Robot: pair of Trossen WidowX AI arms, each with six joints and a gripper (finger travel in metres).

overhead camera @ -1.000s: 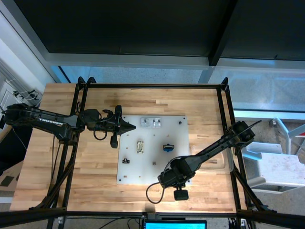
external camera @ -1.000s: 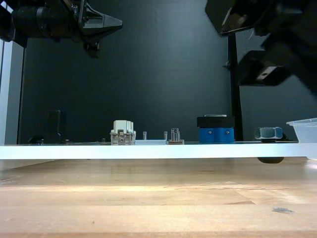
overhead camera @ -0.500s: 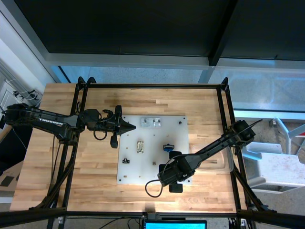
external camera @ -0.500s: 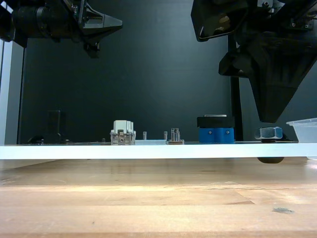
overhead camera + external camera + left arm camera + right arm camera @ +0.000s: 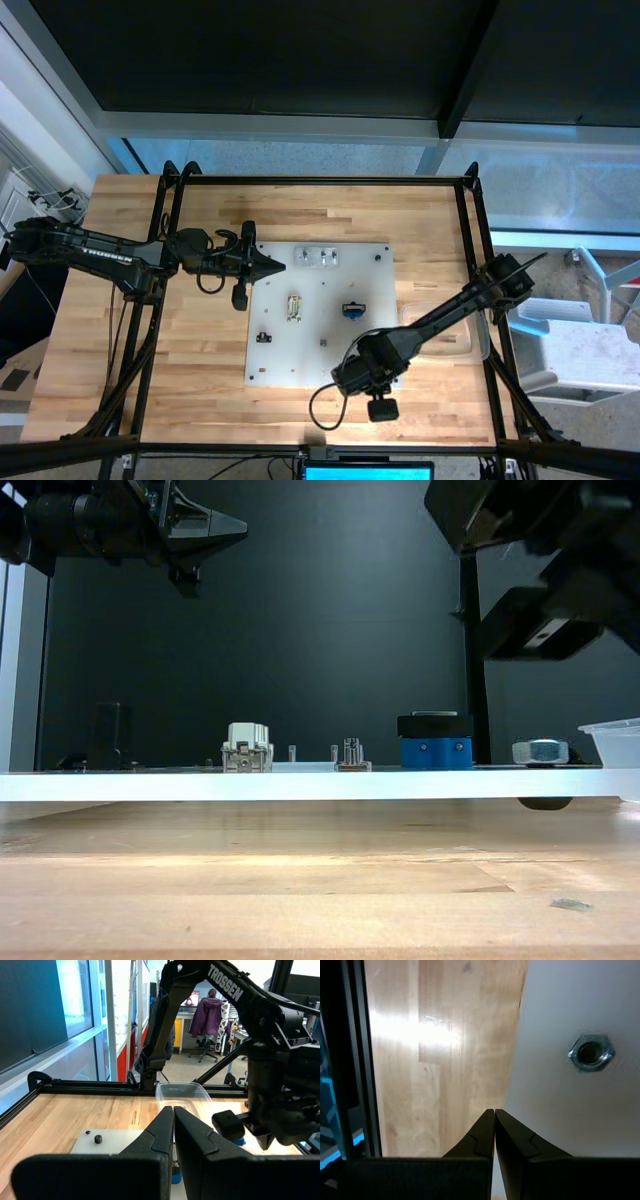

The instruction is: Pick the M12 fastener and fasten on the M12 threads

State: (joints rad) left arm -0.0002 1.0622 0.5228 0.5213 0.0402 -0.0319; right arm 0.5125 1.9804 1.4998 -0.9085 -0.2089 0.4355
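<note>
The jaws of the right gripper (image 5: 495, 1112) are pressing together on nothing above the white board's (image 5: 560, 1110) near edge, with the M12 nut (image 5: 540, 751) sitting apart on its stud (image 5: 590, 1053). The left gripper's (image 5: 174, 1110) jaws, also closed and empty, are hanging over the board's left edge.

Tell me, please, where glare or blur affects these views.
Right wrist view: glare on the wooden table; the nut is sharp, near the shut right claw over the white board's edge. Low view: right arm blurred overhead; shut left claw crisp, raised at left.
</note>
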